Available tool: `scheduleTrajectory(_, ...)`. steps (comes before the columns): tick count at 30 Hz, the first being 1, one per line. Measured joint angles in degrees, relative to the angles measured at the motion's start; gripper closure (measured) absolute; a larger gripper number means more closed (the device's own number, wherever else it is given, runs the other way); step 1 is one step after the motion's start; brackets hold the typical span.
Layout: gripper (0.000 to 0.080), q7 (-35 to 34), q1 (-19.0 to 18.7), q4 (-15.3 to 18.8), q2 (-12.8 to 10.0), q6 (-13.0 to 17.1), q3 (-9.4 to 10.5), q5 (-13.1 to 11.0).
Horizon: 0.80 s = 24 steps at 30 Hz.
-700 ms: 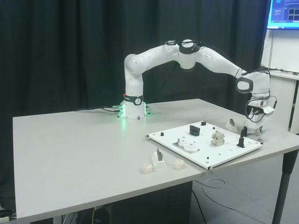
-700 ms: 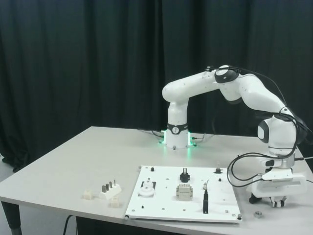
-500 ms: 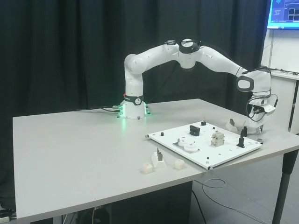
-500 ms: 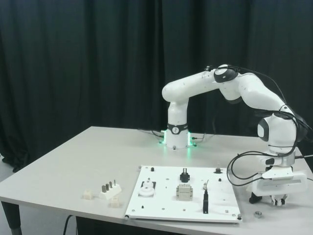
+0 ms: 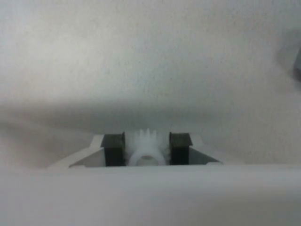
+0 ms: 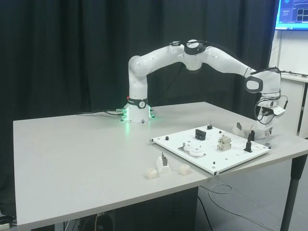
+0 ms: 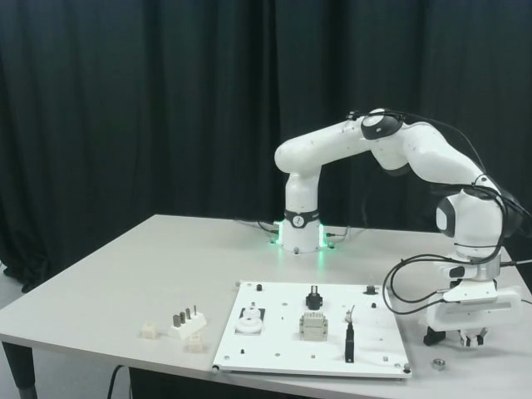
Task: Insert small gear.
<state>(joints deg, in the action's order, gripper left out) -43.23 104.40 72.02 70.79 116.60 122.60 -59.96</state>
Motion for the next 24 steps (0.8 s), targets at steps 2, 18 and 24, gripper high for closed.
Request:
scheduleTrajectory(2,0.0606,-0.02,0.16,-0.08,-0.03,-0.01,0.0,0.0)
scheduleTrajectory(18,0.0606,-2.06,2.23,-0.1,-1.54,-1.36,-0.98,-0.02)
scheduleTrajectory(24,0.0606,-1.77,2.59,-0.05,-1.76,-4.66,-3.53,0.15)
